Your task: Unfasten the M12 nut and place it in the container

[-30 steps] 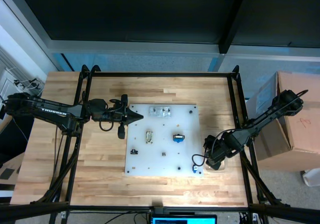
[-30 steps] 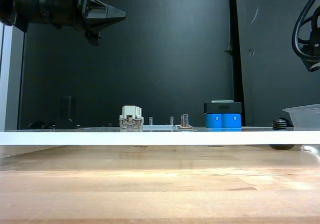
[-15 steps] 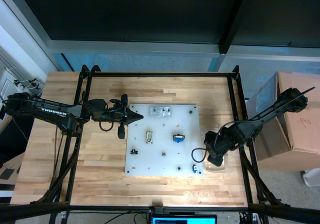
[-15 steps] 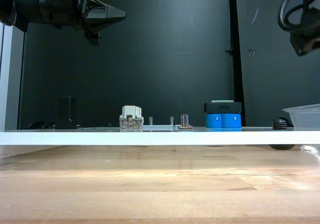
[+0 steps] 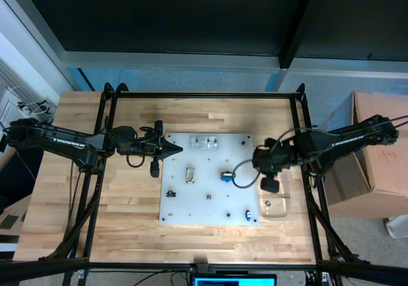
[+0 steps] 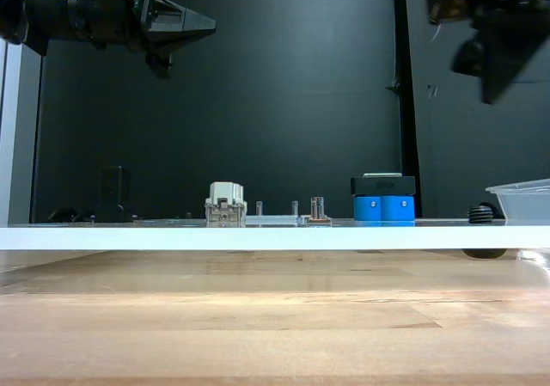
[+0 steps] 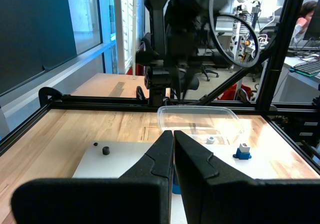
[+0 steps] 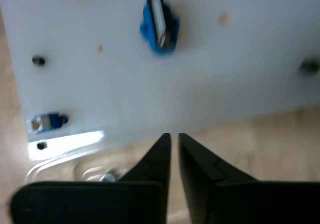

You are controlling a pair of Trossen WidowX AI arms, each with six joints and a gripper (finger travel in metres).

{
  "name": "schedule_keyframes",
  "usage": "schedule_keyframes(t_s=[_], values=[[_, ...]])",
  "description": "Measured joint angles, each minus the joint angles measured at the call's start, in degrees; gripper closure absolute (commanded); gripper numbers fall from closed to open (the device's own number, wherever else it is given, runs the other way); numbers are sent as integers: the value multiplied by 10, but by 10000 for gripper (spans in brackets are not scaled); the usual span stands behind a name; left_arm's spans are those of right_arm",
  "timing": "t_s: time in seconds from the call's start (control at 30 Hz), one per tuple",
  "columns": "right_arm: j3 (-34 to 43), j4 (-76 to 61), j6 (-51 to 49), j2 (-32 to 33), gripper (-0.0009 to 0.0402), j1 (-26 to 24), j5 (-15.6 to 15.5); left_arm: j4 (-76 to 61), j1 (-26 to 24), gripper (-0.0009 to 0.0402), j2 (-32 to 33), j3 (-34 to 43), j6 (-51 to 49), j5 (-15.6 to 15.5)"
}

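— M12 nut (image 5: 268, 203)?
— Lying free inside the clear container (image 5: 283, 211), off the stud (image 6: 481, 215).
— And above?
— Right claw (image 8: 173, 138) narrow, gripping nothing, above board's (image 5: 191, 203) right edge. Left claw (image 5: 179, 149) closed, raised over left edge.

High view looks down, low view level; both show board (image 5: 191, 211) (image 6: 258, 235) and container (image 5: 284, 209) (image 6: 521, 199).
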Motion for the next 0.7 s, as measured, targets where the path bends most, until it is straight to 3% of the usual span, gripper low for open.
schedule_keyframes(t_s=[0.33,0.53,0.7], values=[[5,211,-171,-5,394,-119,-7,0,0,393,0,0,0,0],[-15,376,-196,-24,394,-159,-76,0,0,393,0,0,0,0],[-82,546,-198,-49,394,-176,-124,0,0,393,0,0,0,0]])
